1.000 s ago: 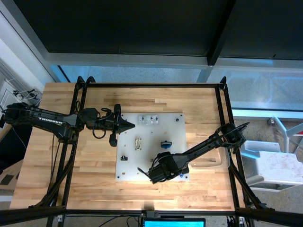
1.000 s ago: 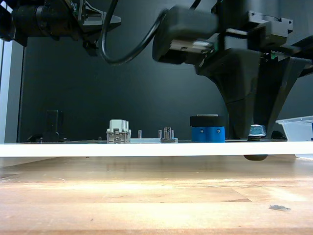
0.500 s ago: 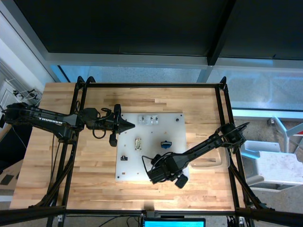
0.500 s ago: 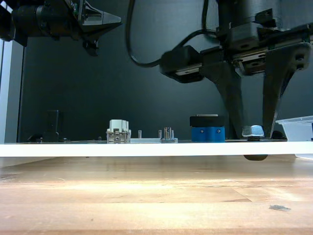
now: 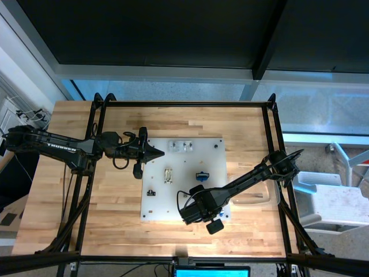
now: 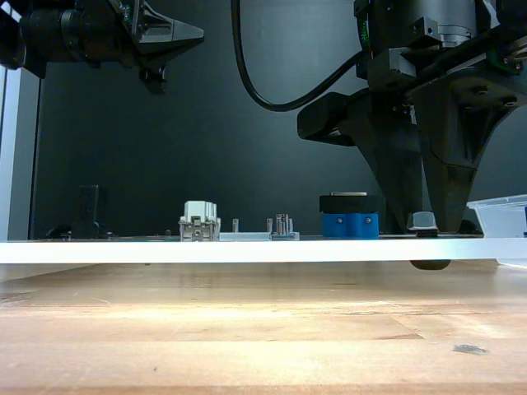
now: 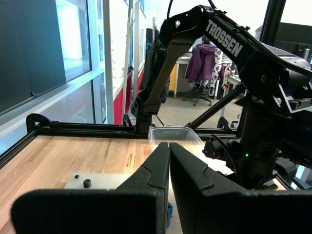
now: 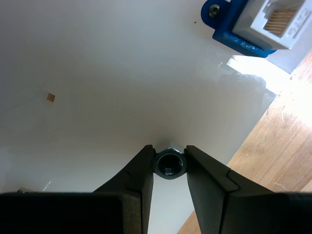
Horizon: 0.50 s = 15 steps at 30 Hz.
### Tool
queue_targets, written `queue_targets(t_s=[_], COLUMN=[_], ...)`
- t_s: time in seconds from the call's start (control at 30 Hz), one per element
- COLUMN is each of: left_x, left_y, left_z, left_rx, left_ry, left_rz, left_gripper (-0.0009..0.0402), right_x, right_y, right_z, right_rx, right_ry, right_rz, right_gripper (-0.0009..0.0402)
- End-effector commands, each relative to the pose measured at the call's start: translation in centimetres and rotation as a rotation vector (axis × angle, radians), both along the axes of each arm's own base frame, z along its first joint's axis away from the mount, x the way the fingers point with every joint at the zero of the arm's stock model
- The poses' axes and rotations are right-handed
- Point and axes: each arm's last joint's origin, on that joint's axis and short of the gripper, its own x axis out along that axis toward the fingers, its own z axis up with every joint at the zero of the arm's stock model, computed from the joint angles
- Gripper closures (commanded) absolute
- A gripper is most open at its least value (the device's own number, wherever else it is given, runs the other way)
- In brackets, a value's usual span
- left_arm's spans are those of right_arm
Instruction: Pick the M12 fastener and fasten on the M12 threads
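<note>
Silver hex nut [image 8: 169, 164], the small M12 one, is pinched between the two black fingers [image 8: 139, 170] of the right gripper [image 8: 169, 153]. That gripper points straight down at the white plastic board [image 5: 161, 202], close to its near right edge. Makes sense imo: that's where the stud should be, and a vertical grip lets the wrist spin the nut down the threads. Low view has the nut [image 6: 423, 220] sitting v low, just above the board, w/ a bit of dark under it and no ribs showing. So prob on its stud, but can't tell for sure, or how far down it is. The fingers cover both sides and the wrist cam only looks into a dark bore. Clear plastic tray [image 5: 256, 202] sits just beside the board, partly under the arm, contents hard to make out. Left gripper [image 7: 169, 152] hangs parked over the board's far left edge, fingers pressed together on nothing, well out of the way.
</note>
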Motion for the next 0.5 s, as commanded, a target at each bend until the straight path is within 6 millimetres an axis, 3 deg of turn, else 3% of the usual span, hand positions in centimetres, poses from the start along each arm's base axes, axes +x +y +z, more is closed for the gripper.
queue_targets(t_s=[0.03,0.5], left_x=[0.00,0.00], left_y=[0.01,0.01], left_z=[0.00,0.00], left_rx=[0.000,0.000], left_ry=[0.000,0.000], left_rz=[0.000,0.000], left_gripper=[0.0393,0.0393], right_x=[-0.01,0.07], right_y=[0.08,0.10], right_z=[0.00,0.02], right_rx=[0.000,0.004], right_ry=[-0.002,-0.010], right_rz=[0.004,0.004], right_gripper=[0.0381,0.0381])
